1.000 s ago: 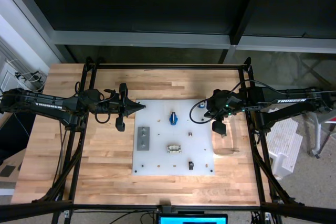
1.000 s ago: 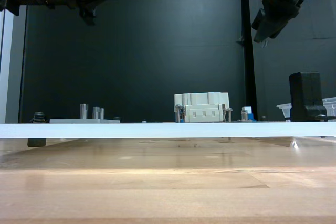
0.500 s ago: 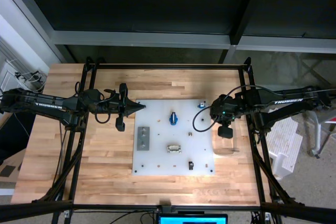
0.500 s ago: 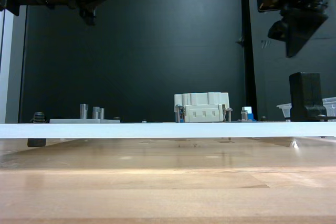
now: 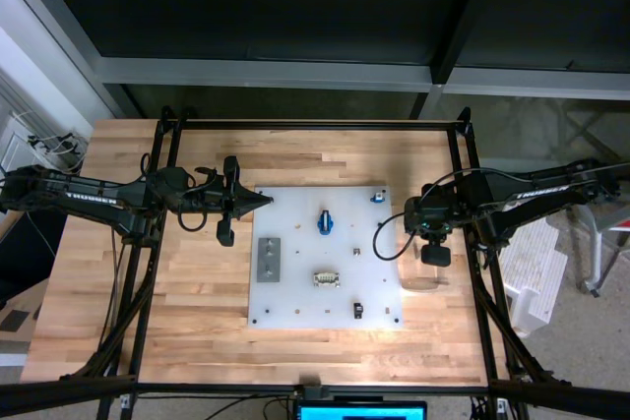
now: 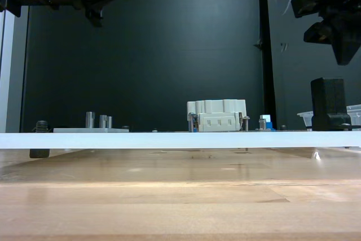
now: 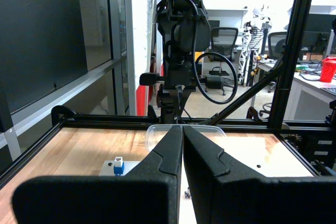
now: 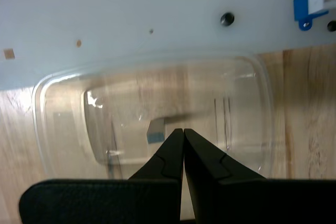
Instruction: Pick the 16mm bar and install on taskboard
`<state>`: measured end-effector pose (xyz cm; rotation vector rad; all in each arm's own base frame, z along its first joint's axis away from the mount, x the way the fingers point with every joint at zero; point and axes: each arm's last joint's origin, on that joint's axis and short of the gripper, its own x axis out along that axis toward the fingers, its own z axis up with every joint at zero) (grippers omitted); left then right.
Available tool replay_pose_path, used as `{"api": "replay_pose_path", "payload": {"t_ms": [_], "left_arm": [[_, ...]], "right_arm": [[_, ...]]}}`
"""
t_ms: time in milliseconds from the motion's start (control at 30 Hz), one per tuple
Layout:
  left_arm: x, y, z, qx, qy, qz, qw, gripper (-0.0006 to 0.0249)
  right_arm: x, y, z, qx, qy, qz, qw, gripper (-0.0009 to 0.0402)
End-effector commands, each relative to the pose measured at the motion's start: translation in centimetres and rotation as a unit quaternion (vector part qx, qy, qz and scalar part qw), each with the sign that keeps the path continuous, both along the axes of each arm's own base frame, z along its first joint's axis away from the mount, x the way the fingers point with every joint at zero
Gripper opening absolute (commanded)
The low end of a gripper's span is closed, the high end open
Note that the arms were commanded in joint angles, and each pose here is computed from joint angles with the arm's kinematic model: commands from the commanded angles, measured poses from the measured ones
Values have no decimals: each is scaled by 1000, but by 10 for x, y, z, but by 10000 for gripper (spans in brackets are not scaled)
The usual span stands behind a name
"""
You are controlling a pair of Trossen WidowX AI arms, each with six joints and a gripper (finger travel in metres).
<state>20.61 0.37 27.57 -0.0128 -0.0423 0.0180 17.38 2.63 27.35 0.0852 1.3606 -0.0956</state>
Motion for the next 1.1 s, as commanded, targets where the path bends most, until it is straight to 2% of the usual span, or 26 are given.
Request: {"api": "replay_pose_path", "payload": {"t_ms": [33, 567, 1033, 1100], "left_arm": [[0, 0, 0, 0, 0, 0, 1000, 0], [0, 0, 0, 0, 0, 0, 1000, 0], [0, 0, 0, 0, 0, 0, 1000, 0], [0, 0, 0, 0, 0, 0, 1000, 0]], "right_arm": [[-3, 3, -1, -1, 13, 6, 1000, 0], [-8, 7, -2, -6, 35, 21, 999, 9], [-8, 8, -3, -13, 34, 29, 999, 134], [-9, 8, -5, -23, 35, 28, 999, 146]]}}
